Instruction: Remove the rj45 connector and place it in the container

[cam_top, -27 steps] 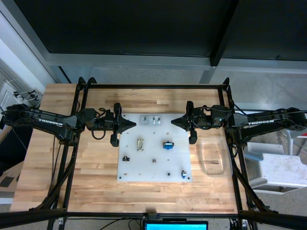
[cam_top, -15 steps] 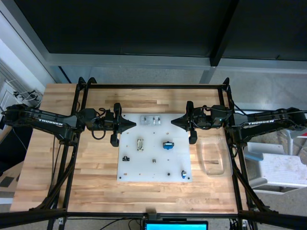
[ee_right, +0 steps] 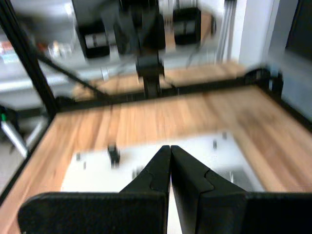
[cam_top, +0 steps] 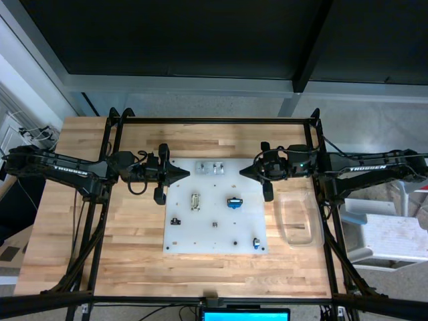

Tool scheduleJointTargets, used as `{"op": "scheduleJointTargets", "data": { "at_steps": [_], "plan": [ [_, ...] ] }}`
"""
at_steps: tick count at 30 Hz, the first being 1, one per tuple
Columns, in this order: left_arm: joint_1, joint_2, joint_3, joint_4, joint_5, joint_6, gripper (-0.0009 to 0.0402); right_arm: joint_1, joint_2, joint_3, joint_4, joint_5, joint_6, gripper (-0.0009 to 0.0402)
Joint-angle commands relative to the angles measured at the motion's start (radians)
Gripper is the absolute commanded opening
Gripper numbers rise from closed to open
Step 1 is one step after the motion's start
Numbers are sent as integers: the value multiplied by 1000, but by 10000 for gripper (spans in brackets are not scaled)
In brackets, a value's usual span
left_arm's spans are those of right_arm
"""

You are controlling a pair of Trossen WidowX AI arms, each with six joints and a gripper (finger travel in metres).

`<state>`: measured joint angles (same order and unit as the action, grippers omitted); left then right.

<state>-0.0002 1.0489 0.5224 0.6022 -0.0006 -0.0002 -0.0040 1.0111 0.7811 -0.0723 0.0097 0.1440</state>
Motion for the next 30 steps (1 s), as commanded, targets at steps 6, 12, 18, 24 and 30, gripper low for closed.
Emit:
{"op": "scheduleJointTargets", "data": {
  "at_steps": [6, 12, 18, 24, 30],
  "plan": [
    [0, 0, 0, 0, 0, 0, 1, 80, 72, 206, -422, 10, 9, 0],
    [0, 0, 0, 0, 0, 0, 1, 155, 171, 343, -676, 71, 47, 0],
    [0, 0, 0, 0, 0, 0, 1, 235, 261, 433, -835, 104, 95, 0],
    [0, 0, 0, 0, 0, 0, 1, 300, 339, 503, -924, 120, 145, 0],
    [0, 0, 0, 0, 0, 0, 1, 367, 395, 560, -983, 134, 219, 0]
  ]
}}
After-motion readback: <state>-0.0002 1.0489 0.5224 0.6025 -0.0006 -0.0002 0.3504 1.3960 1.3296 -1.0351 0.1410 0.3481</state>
